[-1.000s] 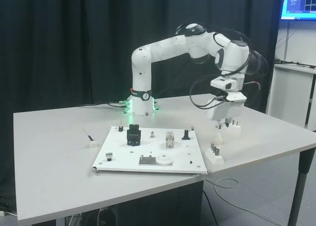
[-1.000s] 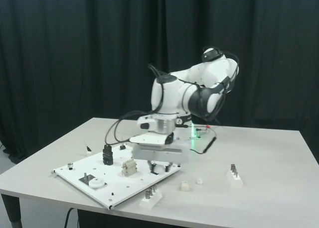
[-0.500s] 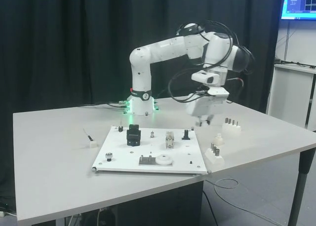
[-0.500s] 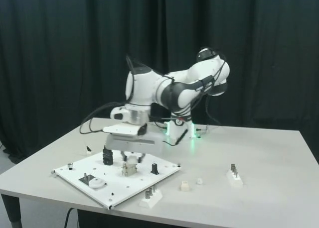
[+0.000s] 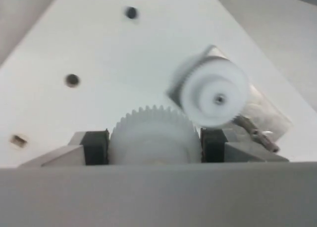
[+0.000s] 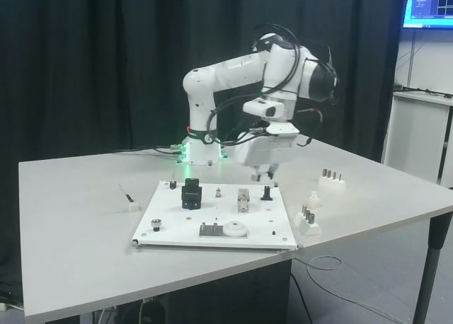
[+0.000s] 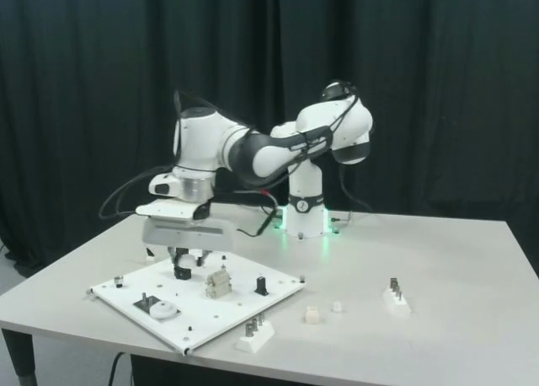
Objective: Insert medium gear.
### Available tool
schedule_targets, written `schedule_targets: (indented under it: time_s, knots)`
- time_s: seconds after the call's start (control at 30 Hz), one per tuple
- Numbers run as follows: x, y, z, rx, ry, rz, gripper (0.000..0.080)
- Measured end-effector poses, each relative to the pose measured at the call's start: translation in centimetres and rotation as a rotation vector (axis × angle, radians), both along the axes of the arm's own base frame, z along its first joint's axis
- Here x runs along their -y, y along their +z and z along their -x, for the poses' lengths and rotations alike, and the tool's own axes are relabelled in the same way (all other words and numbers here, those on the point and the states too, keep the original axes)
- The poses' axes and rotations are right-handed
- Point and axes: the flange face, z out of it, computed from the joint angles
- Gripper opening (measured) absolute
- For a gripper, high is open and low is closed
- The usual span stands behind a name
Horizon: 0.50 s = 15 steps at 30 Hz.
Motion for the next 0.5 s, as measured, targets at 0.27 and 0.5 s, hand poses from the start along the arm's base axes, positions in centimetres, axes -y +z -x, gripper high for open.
schedule_targets:
  time_s: [0.27,0.5]
  knots:
    - [4.1,-0.4,0.4,0.004,0.032,-0.005,0.0396]
    - [7.4,-1.2,0.9,-0.008,0.086,-0.009,0.0396]
